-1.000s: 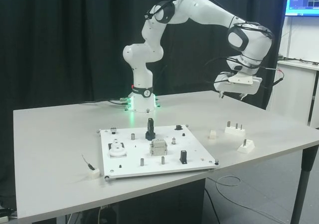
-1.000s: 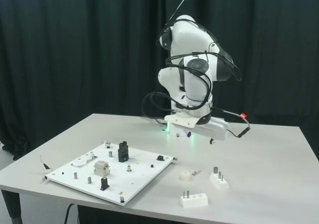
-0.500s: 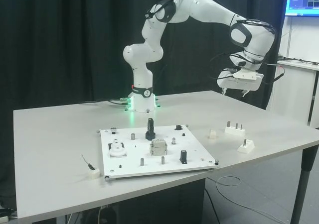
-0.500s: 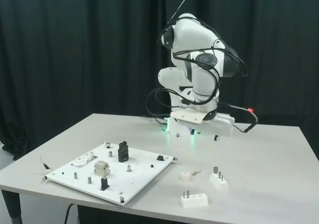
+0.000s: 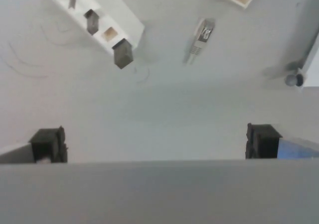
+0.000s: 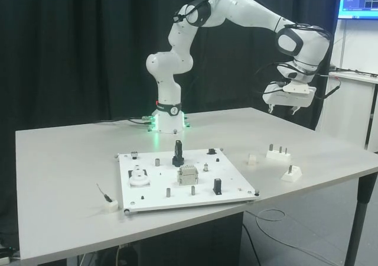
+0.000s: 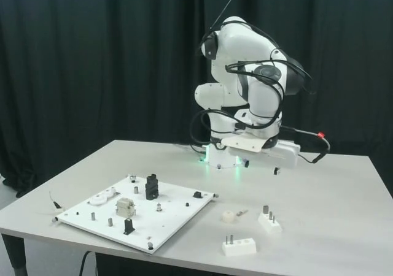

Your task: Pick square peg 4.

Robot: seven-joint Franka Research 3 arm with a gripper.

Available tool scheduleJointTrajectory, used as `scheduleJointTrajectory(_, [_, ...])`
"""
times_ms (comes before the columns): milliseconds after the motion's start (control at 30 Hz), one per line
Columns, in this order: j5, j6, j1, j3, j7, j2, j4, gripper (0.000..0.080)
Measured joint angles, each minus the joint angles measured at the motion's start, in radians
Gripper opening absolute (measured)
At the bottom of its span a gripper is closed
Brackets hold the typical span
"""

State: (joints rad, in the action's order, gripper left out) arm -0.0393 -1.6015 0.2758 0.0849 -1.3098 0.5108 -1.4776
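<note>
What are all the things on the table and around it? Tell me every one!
Grey table: one, holds everything.
White square assembly board: one, near the table's front, carrying small black, grey and white parts.
White peg holder blocks: three, beside the board: a long one, one with two pegs, a small cube.
Small grey plug: one, lying by the cube.
Small white block with wire: one, off the board's far side.
Black curtain: behind.
White robot arm: one, gripper high above the holder blocks, open, empty.
</note>
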Motion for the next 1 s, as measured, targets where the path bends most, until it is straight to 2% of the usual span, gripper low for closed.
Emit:
scheduleJointTrajectory(300, [-0.001,-0.006,0.010,0.013,0.000,-0.016,-0.033,0.0800])
scheduleJointTrajectory(533, [0.001,-0.018,0.010,0.030,0.058,-0.043,-0.077,0.0800])
scheduleJointTrajectory(767, [0.013,-0.061,0.018,0.033,0.151,-0.071,-0.127,0.0800])
scheduleJointTrajectory(1000, [0.027,-0.124,0.025,0.033,0.297,-0.092,-0.183,0.0800])
